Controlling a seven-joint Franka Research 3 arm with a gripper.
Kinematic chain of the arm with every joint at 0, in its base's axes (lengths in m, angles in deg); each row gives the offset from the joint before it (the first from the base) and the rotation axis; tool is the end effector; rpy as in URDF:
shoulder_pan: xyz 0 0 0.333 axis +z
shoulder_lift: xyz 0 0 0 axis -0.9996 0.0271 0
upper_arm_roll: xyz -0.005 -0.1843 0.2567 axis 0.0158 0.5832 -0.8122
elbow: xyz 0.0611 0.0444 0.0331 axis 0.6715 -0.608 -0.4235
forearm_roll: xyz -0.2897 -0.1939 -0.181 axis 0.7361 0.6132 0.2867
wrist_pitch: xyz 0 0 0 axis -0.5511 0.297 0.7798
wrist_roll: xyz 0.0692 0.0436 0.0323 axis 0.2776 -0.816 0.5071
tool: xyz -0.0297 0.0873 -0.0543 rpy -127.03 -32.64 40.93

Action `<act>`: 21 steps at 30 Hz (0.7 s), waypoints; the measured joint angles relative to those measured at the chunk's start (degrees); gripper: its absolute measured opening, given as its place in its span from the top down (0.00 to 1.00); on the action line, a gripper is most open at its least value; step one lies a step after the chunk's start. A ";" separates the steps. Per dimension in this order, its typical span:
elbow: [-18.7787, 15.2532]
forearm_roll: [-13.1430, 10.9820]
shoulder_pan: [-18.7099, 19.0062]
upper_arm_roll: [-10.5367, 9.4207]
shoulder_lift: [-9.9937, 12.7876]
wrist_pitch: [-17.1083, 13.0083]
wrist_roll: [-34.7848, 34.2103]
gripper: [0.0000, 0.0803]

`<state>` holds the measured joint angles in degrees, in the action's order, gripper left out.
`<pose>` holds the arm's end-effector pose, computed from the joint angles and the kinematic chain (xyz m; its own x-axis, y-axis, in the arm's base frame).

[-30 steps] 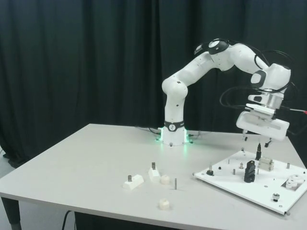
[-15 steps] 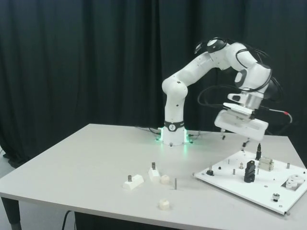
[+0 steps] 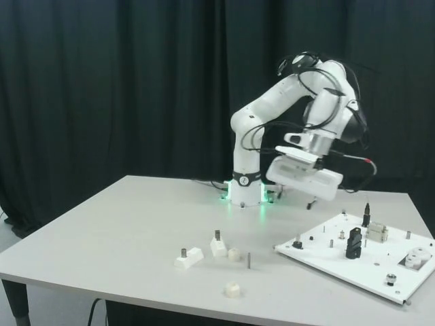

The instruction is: Pick square peg 3.

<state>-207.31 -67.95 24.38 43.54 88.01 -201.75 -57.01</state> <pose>0.4630 0.2640 0.3447 0.7185 -0.6243 0.3066 -0.6779 -0.7272 0.1079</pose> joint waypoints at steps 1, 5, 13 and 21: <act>-0.54 -0.55 -0.46 0.14 0.07 -0.38 1.33 0.00; -2.44 -2.84 -2.34 0.48 0.58 -1.79 5.78 0.00; -5.41 -8.44 -6.49 0.52 2.23 -3.35 16.47 0.00; -8.27 -14.87 -10.33 0.27 4.93 -3.36 31.02 0.00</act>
<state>-215.59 -82.82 14.05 43.81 92.94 -205.11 -25.99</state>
